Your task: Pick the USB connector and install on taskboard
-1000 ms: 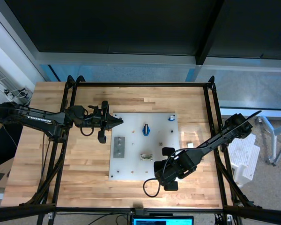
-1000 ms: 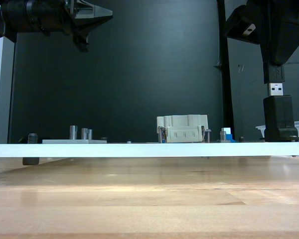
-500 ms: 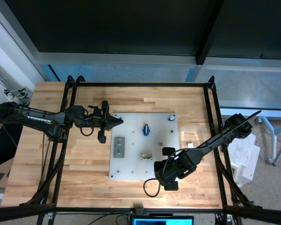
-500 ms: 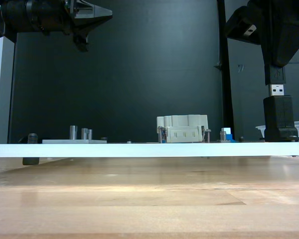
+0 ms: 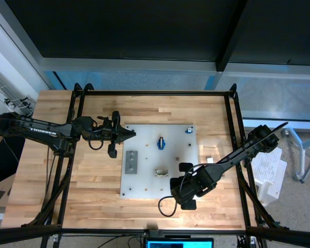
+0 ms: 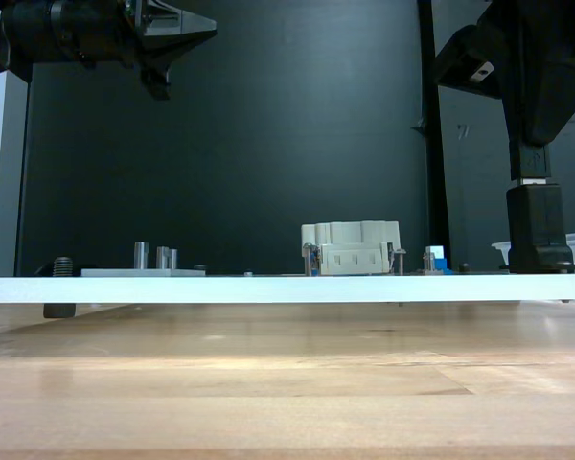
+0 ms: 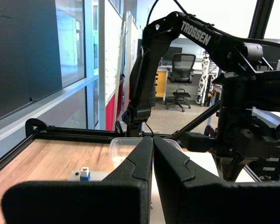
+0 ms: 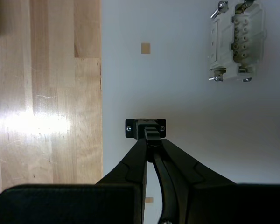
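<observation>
While the left gripper (image 7: 152, 154) hangs high above the far left edge of the taskboard (image 5: 144, 160), fingers pressed together on nothing, all the action is at the board's near right corner. That's where the right gripper (image 8: 150, 142) points straight down, fingers clamped tight on the USB connector (image 8: 150, 134). And the plug is right at the mouth of the small black socket (image 6: 537, 225)! From table height only a thin pale sliver shows between plug body and socket top, so I judge it is entered but not fully seated. The silver connector (image 8: 235, 39) sits well apart, out of the way.

Now the danger. If the plug is even slightly tilted or off-centre, pushing down could jam it against the socket rim. Under that load it could also slide up between the fingers, because there's very little of it to hold. Letting go too early would leave it perched and loose. Whether it's truly square in the socket, I cannot tell from above.
</observation>
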Motion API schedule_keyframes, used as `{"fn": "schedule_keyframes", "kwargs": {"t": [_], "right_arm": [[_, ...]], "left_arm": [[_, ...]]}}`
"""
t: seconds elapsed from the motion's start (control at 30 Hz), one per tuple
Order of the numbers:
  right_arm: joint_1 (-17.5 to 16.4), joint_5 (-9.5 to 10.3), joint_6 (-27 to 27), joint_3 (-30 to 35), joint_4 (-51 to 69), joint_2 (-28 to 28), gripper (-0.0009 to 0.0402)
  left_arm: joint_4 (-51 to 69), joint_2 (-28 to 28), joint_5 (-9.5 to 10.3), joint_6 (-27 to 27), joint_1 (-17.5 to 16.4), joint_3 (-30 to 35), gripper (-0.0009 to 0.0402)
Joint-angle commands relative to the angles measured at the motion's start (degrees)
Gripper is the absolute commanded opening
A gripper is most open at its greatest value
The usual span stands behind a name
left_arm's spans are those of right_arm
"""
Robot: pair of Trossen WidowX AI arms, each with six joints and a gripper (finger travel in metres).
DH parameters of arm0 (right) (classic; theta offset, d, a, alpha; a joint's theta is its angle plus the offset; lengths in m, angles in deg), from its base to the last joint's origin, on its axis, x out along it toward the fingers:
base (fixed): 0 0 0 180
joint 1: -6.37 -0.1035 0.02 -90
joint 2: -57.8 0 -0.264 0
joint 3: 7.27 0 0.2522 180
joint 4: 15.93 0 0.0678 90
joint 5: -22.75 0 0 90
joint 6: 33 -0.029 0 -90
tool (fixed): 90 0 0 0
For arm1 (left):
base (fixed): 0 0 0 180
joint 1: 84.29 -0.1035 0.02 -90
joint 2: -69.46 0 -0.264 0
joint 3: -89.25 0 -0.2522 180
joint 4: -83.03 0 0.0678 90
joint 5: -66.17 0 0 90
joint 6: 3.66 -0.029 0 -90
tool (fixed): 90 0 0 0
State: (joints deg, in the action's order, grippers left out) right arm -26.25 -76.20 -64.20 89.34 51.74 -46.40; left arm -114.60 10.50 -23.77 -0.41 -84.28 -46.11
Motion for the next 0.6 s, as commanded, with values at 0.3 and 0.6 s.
{"fn": "schedule_keyframes", "kwargs": {"t": [0.3, 0.6], "right_arm": [[0.0, 0.59, -0.4, -0.4, -0.6, -0.4, 0.0000], [0.0, 0.57, -0.5, -0.2, -0.7, -0.3, 0.0000]], "left_arm": [[0.0, 0.0, -0.02, 0.0, 0.0, 0.0, 0.0000], [0.0, 0.0, -0.02, 0.0, 0.0, 0.0, 0.0000]]}}
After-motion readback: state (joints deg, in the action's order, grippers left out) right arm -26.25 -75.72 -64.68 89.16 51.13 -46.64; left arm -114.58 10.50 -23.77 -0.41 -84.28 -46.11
